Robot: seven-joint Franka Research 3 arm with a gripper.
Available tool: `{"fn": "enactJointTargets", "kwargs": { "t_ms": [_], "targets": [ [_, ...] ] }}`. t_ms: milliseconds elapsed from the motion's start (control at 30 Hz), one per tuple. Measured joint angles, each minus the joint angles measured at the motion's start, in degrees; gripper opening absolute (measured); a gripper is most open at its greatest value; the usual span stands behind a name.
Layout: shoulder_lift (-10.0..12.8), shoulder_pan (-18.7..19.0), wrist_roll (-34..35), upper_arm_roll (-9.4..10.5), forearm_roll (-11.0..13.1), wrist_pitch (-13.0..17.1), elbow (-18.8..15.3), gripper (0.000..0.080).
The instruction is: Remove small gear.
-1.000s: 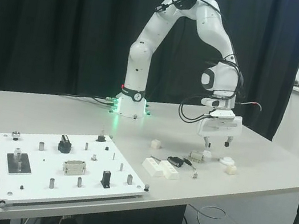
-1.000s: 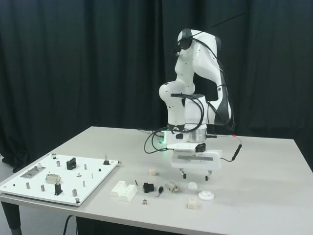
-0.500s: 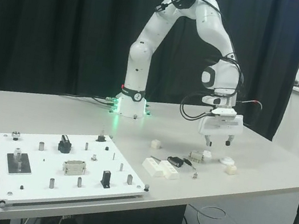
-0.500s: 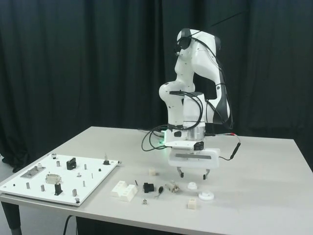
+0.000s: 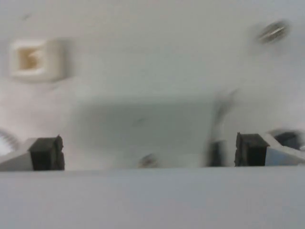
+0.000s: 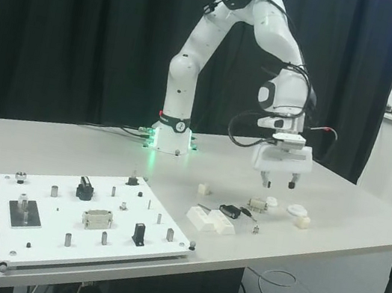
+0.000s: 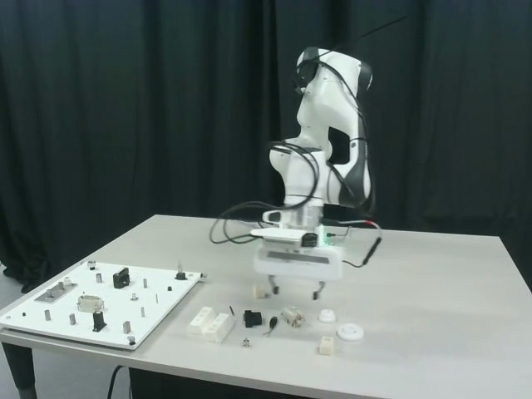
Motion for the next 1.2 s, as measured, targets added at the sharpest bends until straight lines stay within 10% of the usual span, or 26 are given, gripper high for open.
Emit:
{"fn": "enactJointTargets", "kwargs": {
  "t_ms": [1200],
  "targets": [
    [1.3, -30.0, -34.0, -1.97, 0.0, -1.8, 8.1, 0.08]
  ]
}}
